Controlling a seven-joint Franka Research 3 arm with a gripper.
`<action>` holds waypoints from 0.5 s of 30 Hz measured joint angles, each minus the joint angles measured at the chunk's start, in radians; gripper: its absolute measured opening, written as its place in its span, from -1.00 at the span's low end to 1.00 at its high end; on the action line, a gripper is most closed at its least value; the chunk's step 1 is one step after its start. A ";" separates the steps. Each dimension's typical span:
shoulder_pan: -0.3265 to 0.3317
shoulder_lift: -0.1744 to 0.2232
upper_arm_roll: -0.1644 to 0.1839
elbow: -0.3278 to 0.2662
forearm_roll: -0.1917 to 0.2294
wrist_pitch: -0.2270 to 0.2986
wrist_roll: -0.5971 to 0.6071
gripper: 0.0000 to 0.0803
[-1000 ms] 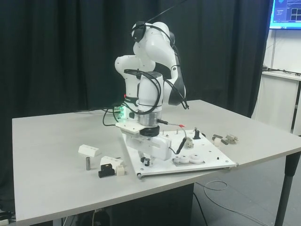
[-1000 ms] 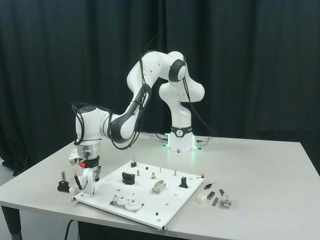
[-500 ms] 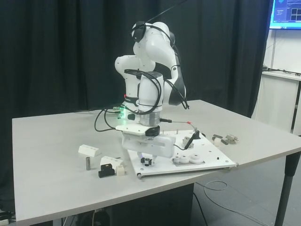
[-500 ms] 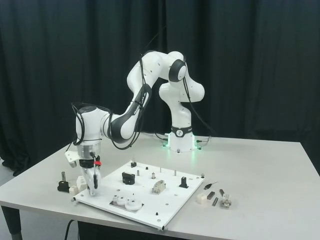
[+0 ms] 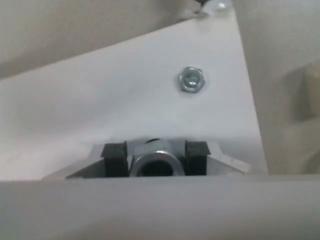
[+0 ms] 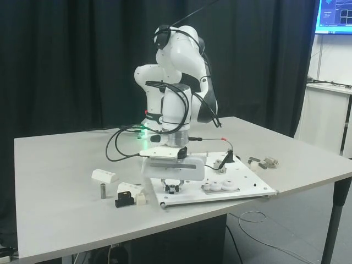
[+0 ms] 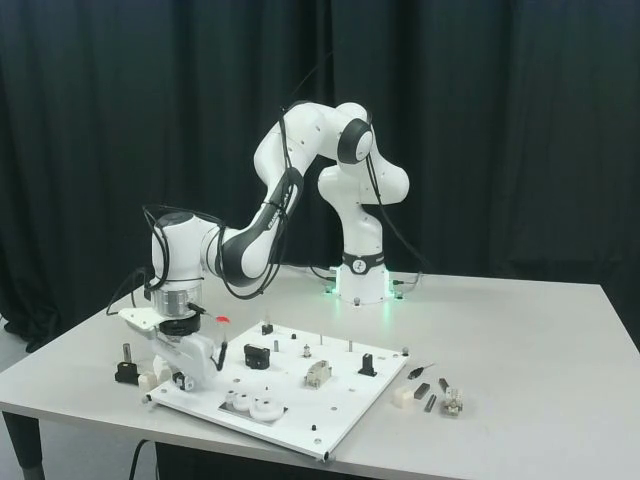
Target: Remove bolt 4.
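The pincer [image 5: 155, 158] is clamped on the bolt [image 5: 156, 162]: in the wrist view its 2 black fingers [image 5: 114, 158] sit tight on either side of the metal head. The bolt looks still seated in the board [image 6: 242, 193], at the near left corner in the first room view, so the grip seems made and the unscrewing and lifting out are, by my judgement, still to come. A nut [image 5: 190, 80] lies flat on the board near the bolt, apart from it.

The corner is close to 2 board edges, and just off the left edge on the surface [image 6: 60, 165] stand a black block [image 6: 125, 198] and small white pieces [image 6: 104, 175]. Straight up is open; sideways toward those parts is tighter. The gears [image 6: 222, 186] sit well apart to the right.
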 joint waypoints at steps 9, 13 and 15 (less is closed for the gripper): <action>0.000 -0.001 0.001 -0.001 0.000 0.000 -0.185 -0.39; 0.000 -0.002 0.001 -0.001 0.000 0.000 -0.260 -0.39; 0.000 -0.004 0.000 -0.001 0.000 0.000 -0.298 -0.39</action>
